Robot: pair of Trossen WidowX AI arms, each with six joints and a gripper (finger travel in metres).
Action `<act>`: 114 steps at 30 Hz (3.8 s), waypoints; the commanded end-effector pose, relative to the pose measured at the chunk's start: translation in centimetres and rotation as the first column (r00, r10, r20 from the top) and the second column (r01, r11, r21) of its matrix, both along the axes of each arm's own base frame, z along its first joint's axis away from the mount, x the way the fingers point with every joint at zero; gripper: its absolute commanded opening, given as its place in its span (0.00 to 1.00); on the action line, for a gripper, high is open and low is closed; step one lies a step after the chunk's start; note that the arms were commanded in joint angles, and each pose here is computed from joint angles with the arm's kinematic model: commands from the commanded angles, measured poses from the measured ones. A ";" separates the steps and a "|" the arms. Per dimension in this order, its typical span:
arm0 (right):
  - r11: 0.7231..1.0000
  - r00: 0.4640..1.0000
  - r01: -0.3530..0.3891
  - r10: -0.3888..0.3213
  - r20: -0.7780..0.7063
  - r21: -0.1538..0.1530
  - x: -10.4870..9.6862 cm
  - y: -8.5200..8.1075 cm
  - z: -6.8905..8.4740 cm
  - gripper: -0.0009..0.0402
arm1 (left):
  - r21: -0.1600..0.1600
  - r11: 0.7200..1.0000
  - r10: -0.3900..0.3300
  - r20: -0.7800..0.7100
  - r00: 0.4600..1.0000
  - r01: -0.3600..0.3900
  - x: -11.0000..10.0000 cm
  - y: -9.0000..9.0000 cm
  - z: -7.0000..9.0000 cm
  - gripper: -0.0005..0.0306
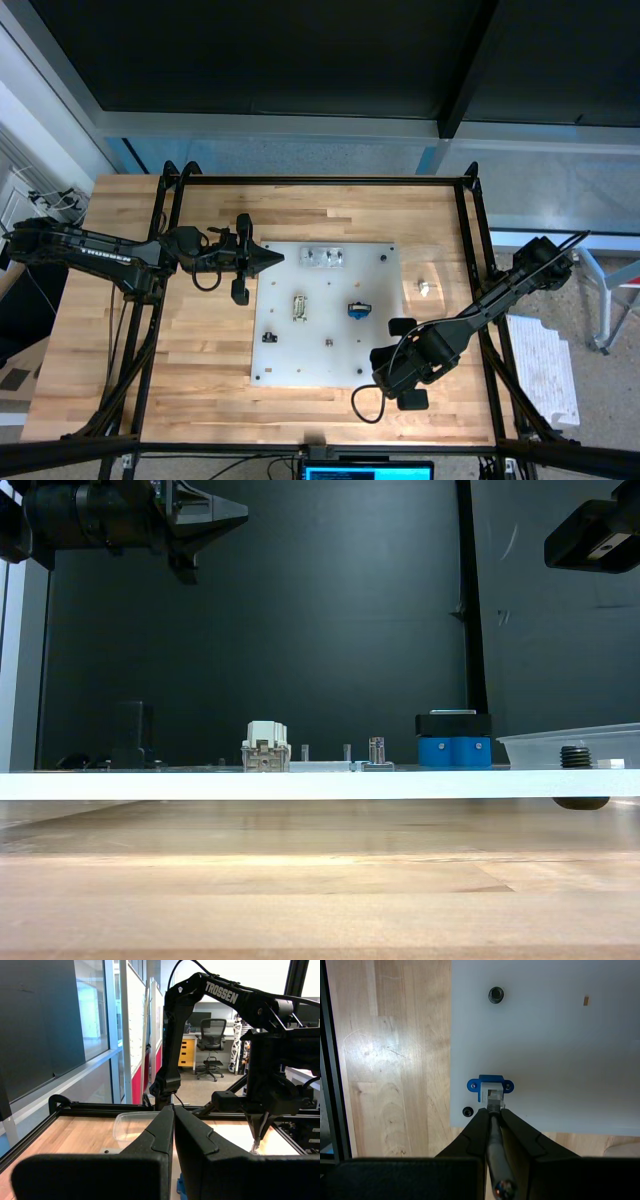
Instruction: Pick the RJ45 connector and install on taskboard
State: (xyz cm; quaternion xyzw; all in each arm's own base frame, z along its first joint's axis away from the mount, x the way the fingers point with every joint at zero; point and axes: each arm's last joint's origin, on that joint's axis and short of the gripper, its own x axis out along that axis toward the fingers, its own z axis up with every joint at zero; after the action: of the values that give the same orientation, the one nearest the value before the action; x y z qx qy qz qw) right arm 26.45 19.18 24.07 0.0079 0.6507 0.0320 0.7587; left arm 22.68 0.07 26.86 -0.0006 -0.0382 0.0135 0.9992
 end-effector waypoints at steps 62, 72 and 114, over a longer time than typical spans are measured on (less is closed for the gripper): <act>1.000 1.000 -0.010 0.010 0.009 0.005 -0.3 0.2 -1.7 0.02 | 0.000 1.000 0.000 0.000 1.000 0.000 0.0 0.0 0.0 0.02; 1.000 1.000 -0.008 0.008 0.010 0.006 -0.3 0.2 -1.7 0.02 | 0.000 1.000 0.000 0.000 1.000 0.000 0.0 0.0 0.0 0.02; 1.000 0.999 -0.009 0.008 0.044 0.017 -0.6 0.0 0.2 0.44 | 0.000 1.000 0.000 0.000 1.000 0.000 0.0 0.0 0.0 0.02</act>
State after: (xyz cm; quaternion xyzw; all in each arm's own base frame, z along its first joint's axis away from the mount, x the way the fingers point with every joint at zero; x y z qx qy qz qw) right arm 25.86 19.17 23.97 0.0100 0.6358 0.0407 0.7707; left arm 22.68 0.07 26.85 -0.0006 -0.0380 0.0133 0.9992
